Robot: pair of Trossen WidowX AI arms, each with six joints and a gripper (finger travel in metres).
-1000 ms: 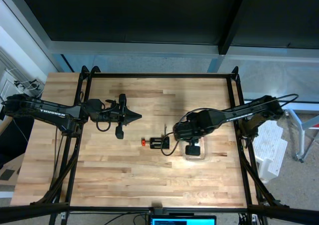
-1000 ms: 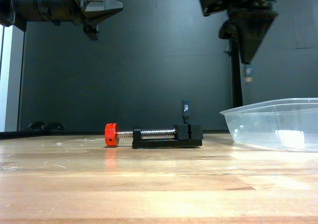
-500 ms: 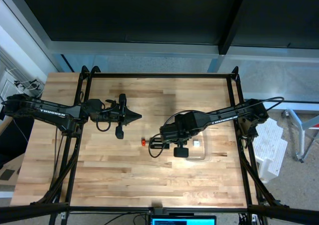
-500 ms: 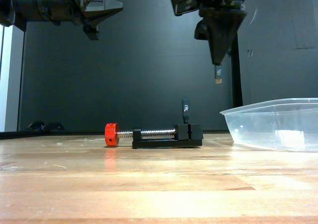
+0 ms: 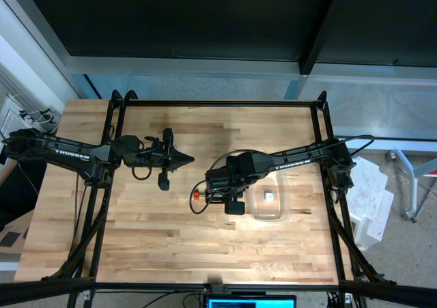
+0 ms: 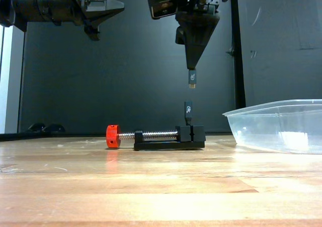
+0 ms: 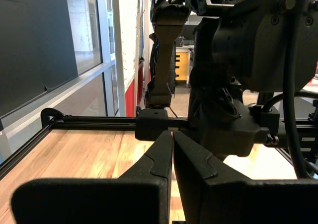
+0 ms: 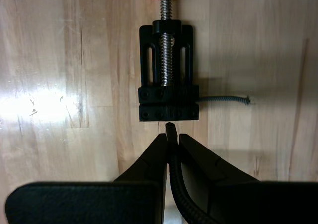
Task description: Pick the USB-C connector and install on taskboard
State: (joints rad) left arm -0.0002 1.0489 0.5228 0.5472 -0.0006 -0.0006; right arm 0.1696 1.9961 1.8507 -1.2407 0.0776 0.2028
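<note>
The tray (image 6: 261, 126) holds one small white piece (image 5: 269, 196). The right gripper (image 6: 191, 66), clamped on the connector (image 6: 191, 79), hangs over the taskboard (image 6: 168, 137). The left gripper (image 5: 188, 160), closed empty, is high at left.

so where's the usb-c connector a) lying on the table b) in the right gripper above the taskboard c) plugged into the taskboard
b: the right gripper is shut on the USB-C connector, hanging above the taskboard with a gap; the left gripper, shut, is up at the left.
</note>
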